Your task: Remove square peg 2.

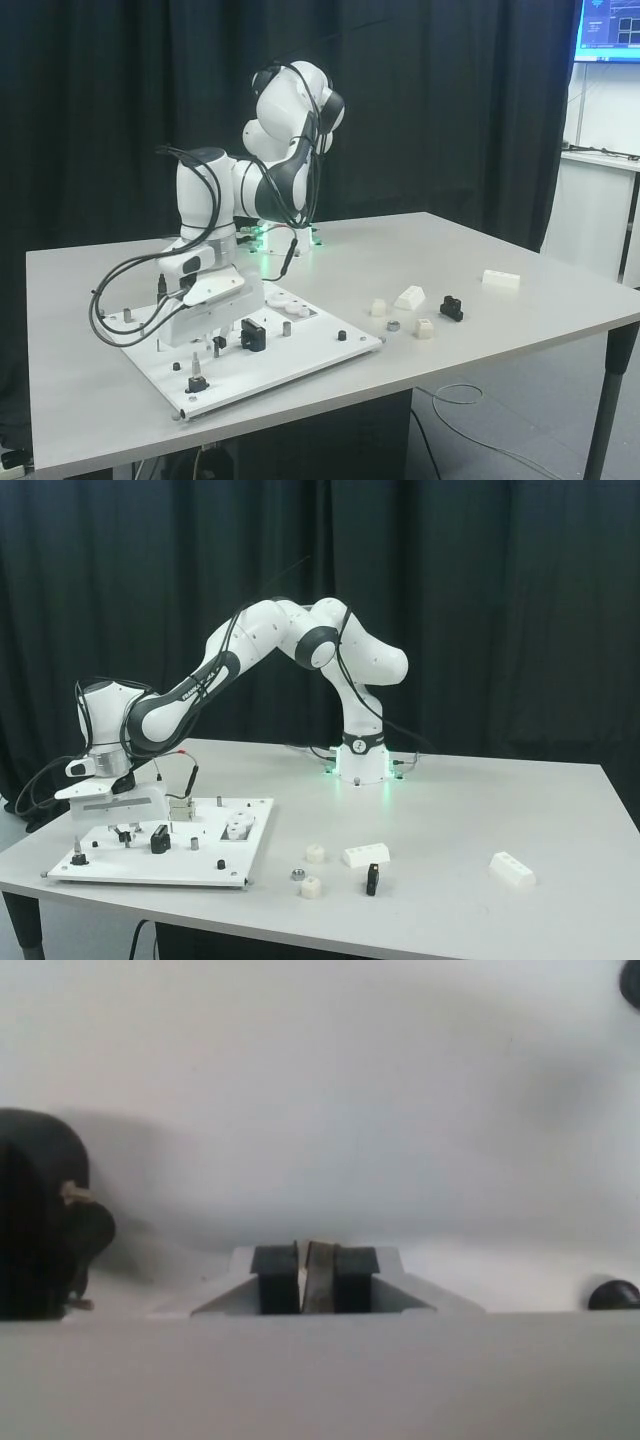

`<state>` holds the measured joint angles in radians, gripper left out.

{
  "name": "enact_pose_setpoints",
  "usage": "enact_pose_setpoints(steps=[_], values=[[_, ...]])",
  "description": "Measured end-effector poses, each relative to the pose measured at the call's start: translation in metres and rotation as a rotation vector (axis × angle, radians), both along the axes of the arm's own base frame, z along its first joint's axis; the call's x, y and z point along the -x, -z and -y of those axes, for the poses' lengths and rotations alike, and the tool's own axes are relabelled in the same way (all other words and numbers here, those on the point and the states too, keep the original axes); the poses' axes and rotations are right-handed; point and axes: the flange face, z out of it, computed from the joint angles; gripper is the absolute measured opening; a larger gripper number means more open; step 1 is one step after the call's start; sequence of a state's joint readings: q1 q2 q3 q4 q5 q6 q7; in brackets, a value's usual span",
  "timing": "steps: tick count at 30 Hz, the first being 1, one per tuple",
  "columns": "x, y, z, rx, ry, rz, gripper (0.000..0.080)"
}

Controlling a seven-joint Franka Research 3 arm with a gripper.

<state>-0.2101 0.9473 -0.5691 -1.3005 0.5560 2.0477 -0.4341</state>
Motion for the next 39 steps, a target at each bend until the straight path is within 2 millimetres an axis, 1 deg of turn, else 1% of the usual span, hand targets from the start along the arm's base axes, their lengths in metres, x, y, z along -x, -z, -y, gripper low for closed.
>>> enact_pose_setpoints(steps=[7, 15, 39], values=[[0.0, 0.0, -0.0001, -0.001, -0.035, 0.002, 0.0065], [0.0001, -0.0002, 0.0, -0.001, -0.03, 0.001, 0.0066], [0.0008, -0.0003, 0.0016, 0.004, 0.218, -0.007, 0.0066]])
